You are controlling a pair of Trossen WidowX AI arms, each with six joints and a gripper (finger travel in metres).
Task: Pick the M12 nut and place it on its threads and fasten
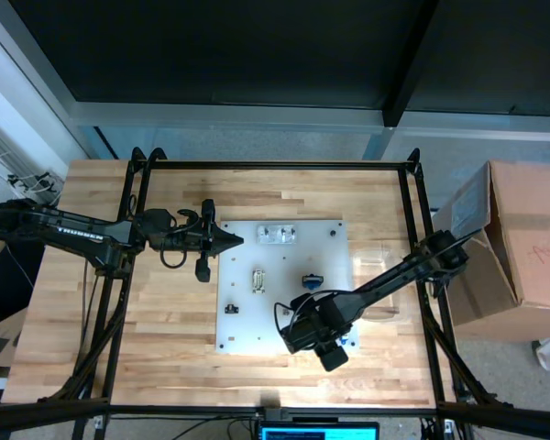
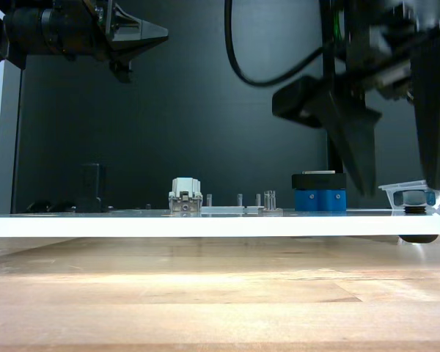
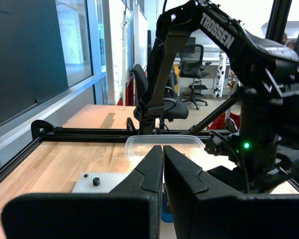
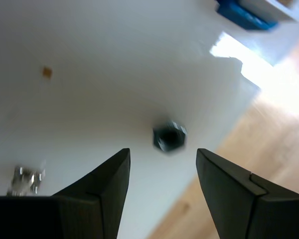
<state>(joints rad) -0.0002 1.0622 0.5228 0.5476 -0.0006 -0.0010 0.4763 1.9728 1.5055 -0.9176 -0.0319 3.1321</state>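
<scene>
Fingers (image 4: 109, 184) of the right gripper (image 4: 163, 152) are shown spread wide and holding nothing, poised low over the near right part of the white board (image 4: 89, 74). The M12 nut (image 4: 169, 137) is seen end-on beneath the gap, free of both fingers. Its dark centre suggests that it sits on its stud, but how far down the threads it lies cannot be told. The left gripper (image 1: 234, 240) is held high over the board's left edge, its fingers (image 3: 144, 174) pressed together and empty. If the nut is caught by only the first threads, an off-centre or tilted closure could jam it crooked or lift it off. A loosened nut could then be lost over the nearby board edge onto the worktop (image 1: 165, 321). A grip taken on the corners rather than the flats would be likely to slip during turning.
</scene>
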